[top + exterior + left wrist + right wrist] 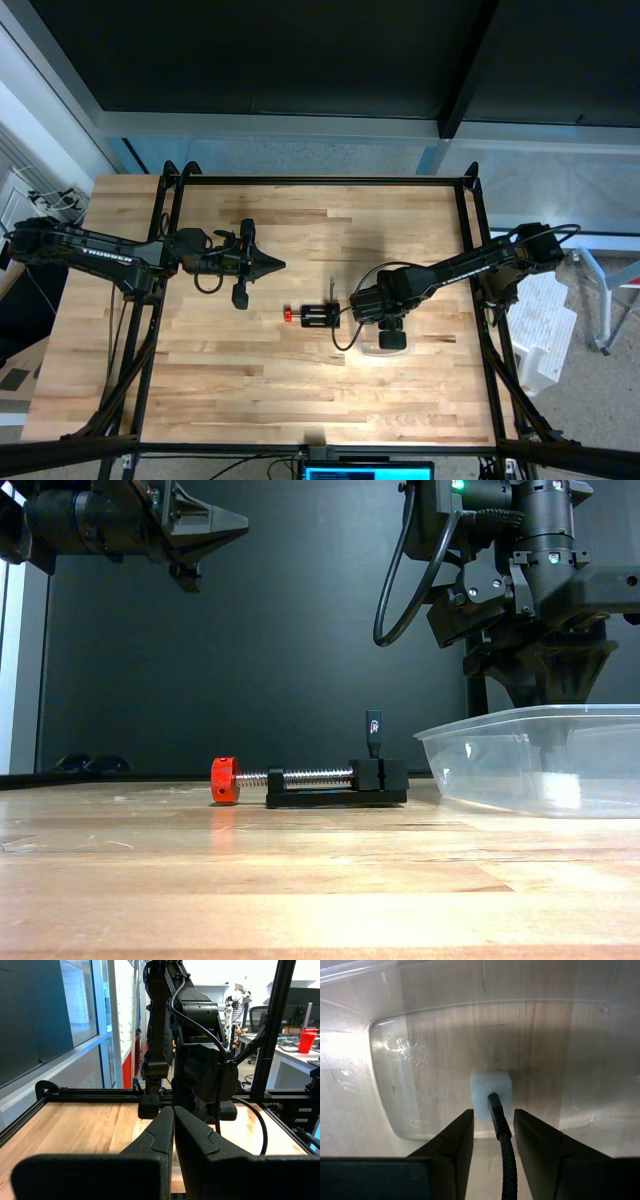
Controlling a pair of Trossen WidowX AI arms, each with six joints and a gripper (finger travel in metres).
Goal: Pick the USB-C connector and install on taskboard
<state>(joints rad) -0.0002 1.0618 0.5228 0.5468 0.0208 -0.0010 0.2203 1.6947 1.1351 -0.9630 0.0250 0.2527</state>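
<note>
The USB-C connector (495, 1104), a thin dark plug on a braided cable, stands in a small white square piece (481, 1087) on the floor of a clear tray. My right gripper (493, 1127) reaches down into that tray, open, one finger on each side of the plug, with a gap on both sides. The same gripper (393, 338) hangs over the tray in the high view. The taskboard (320, 317), a black block with a red-orange knob (225, 780) and an upright dark pin (373, 732), lies left of the tray. My left gripper (278, 265) hovers shut, high and left of the board.
The clear plastic tray (450, 760) sits just right of the taskboard, its rim (365, 352) near the board's end. A black frame (320, 181) borders the wooden table. The right arm's cable loops (400, 590) above the board.
</note>
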